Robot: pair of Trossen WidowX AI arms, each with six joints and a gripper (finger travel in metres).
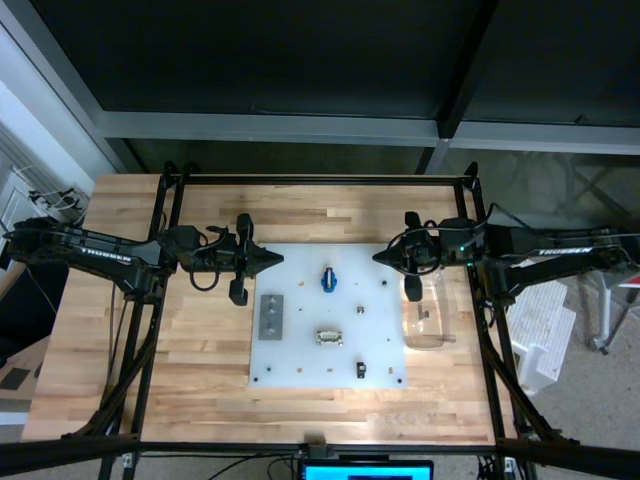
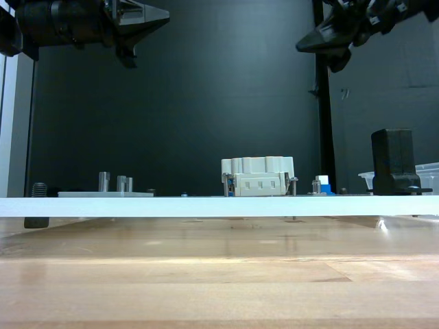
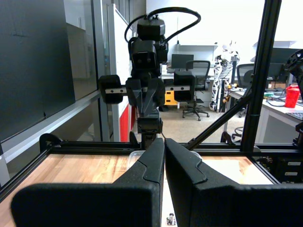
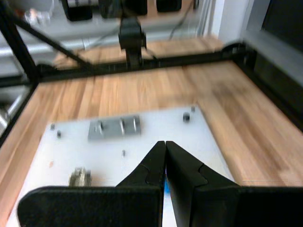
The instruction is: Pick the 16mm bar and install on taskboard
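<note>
- Over the far-left corner of the taskboard [image 1: 300, 365]: left gripper [image 1: 277, 259], raised well above the board, fingers pressed together, nothing held.
- Over the far-right corner: right gripper [image 1: 379, 258], likewise raised, fingers together, empty.
- 16mm bar: in neither gripper, and its place cannot be told for sure. A small item [image 1: 424, 316] lies in the clear bin [image 1: 444, 320] on the surface [image 1: 200, 340] just beside the board's right edge. It may be the bar.
- Near the board's left edge: grey plate [image 1: 272, 318] with short pegs standing in it.
- Step in hand, as judged: reaching for the bar.
- Handling advice: part the fingers before descending, grip the bar across its middle, then carry it upright and lower it straight over its seat.
</note>
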